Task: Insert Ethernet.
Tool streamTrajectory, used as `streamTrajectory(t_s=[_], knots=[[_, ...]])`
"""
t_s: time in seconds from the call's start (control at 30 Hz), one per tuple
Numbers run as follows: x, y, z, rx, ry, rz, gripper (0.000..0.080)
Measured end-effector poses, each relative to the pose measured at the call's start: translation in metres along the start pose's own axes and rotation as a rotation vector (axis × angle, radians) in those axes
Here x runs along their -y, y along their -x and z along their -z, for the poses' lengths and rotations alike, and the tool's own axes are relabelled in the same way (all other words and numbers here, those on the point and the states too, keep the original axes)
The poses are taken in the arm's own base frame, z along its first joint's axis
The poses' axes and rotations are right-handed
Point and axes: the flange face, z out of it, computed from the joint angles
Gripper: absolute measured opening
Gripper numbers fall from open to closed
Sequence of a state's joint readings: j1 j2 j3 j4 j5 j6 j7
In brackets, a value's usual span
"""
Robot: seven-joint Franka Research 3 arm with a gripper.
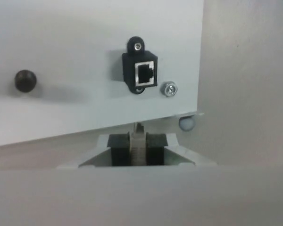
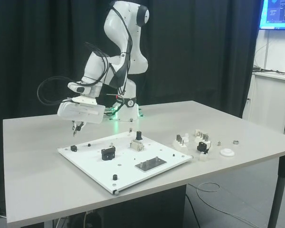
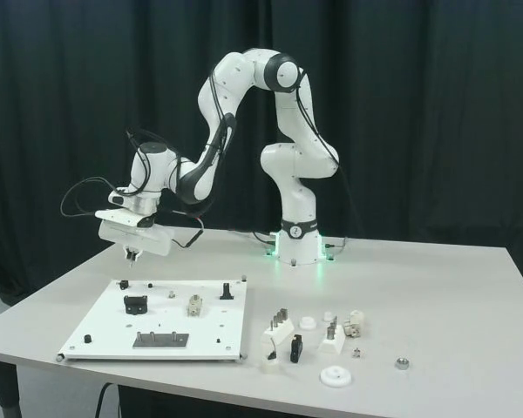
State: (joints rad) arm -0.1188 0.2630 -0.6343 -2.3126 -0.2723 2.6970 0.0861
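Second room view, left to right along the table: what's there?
Gripper above the board's far left corner → white square board → white fixture blocks with metal pins → flat white toothed disc → small grey metal ring.

1. White arm (image 3: 244,96) with rounded link shells, black joint bands showing.
2. Black cables (image 2: 52,88) looping off the wrist.
3. Base ring (image 3: 298,252) glowing green.
4. Gripper (image 2: 77,127) wearing boxy white housing.
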Motion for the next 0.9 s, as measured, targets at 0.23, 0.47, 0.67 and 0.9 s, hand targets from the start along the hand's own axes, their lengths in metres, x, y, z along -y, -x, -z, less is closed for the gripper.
streamTrajectory(t_s=[0.23, 0.47, 0.67, 0.9], knots=[[-0.002, -0.006, -0.010, 0.008, -0.012, 0.044, 0.0066], [-0.002, -0.011, -0.017, 0.022, -0.033, 0.054, 0.0066], [-0.002, -0.015, -0.021, 0.042, -0.053, 0.047, 0.0066], [-0.002, -0.022, -0.026, 0.067, -0.070, 0.068, 0.0066]])
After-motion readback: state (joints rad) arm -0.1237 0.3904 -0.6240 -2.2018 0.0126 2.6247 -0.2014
